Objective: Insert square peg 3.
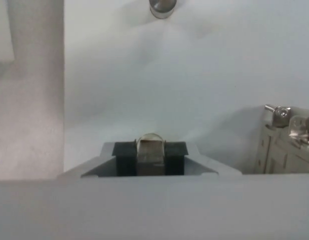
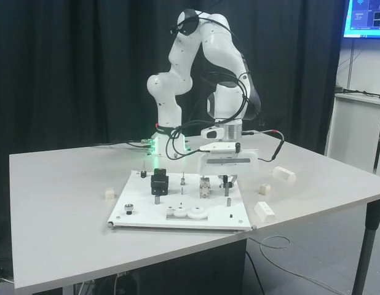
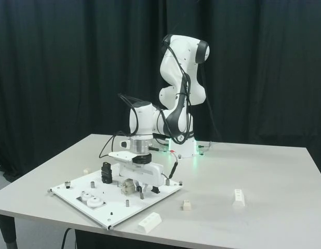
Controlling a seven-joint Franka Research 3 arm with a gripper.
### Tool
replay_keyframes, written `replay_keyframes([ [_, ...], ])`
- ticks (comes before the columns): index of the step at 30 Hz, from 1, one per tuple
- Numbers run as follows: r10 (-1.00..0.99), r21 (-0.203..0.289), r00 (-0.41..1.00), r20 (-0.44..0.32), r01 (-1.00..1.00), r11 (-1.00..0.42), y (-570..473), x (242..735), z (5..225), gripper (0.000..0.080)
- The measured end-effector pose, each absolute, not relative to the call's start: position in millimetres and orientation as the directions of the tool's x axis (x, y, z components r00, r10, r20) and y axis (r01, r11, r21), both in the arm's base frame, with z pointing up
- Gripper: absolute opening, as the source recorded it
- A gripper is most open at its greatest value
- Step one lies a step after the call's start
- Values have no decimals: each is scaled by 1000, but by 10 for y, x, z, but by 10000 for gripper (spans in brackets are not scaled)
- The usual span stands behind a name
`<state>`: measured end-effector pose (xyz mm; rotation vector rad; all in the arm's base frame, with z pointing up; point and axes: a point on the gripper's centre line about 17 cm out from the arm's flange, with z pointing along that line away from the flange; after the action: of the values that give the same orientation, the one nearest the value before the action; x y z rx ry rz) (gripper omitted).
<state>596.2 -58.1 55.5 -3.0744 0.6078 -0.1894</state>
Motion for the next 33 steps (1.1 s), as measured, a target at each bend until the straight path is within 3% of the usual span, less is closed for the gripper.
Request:
replay_keyframes([
  [16, -445, -50, 888, 110, -443, -895, -588, 5955, 551, 112],
  [33, -420, -46, 901, 107, -417, -908, -578, 5942, 531, 112],
])
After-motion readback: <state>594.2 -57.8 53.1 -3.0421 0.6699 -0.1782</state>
